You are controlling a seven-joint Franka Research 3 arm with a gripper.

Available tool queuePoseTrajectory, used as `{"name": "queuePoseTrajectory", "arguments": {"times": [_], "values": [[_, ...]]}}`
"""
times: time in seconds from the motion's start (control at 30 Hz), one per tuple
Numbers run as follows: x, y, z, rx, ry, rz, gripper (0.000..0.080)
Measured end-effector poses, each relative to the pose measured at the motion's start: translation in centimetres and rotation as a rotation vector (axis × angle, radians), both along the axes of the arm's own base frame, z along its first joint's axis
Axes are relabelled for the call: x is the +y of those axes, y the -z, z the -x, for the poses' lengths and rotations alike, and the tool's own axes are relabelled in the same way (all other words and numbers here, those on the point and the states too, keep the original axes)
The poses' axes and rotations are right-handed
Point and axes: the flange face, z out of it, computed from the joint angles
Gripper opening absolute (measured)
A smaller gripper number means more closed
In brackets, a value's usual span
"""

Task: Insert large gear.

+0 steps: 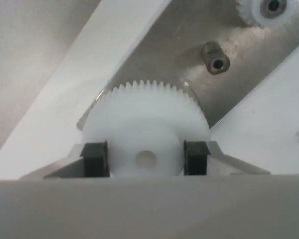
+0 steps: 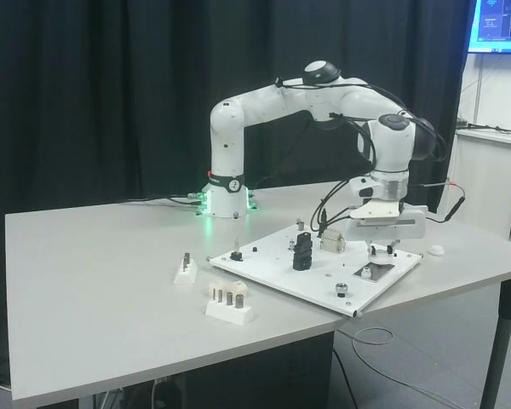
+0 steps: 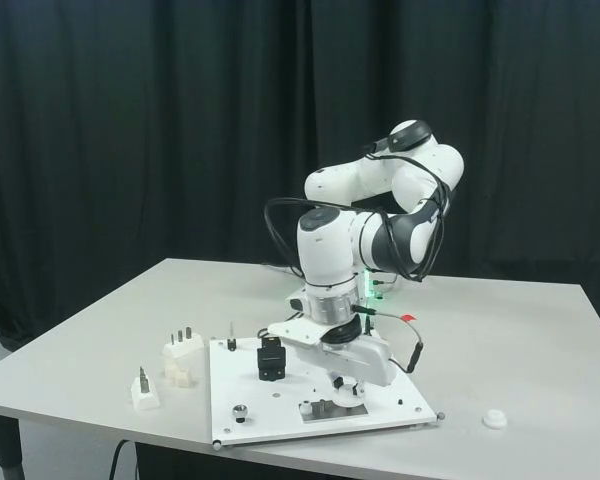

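In the wrist view my gripper [image 1: 145, 158] is shut on the large white gear [image 1: 145, 119], with the black pads [image 1: 95, 158] pressing on either side of its hub. The gear lies flat over the edge of a grey metal plate [image 1: 179, 40] set into the white board [image 1: 269, 114]. A dark peg [image 1: 215, 58] stands bare on the plate beyond the gear's teeth. A smaller white gear [image 1: 269, 10] sits farther along the plate. In the room views the gripper [image 2: 380, 252] [image 3: 348, 385] points straight down, low over the plate [image 2: 376, 273].
A black block [image 2: 302, 250] [image 3: 270, 358] stands mid-board. Two white holders with pins [image 2: 186, 271] [image 2: 230, 305] sit on the grey table beside the board [image 3: 280, 415]. A small white round part [image 2: 436, 250] [image 3: 494, 419] lies on the table near the board's corner.
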Motion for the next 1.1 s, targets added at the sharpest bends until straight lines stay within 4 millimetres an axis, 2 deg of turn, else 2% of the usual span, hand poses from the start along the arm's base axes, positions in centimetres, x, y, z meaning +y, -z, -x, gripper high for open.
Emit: {"name": "queuePoseTrajectory", "arguments": {"times": [1.1], "values": [[1.4, -0.1, -0.2, 0.000, -0.029, 0.080, 0.0326]]}}
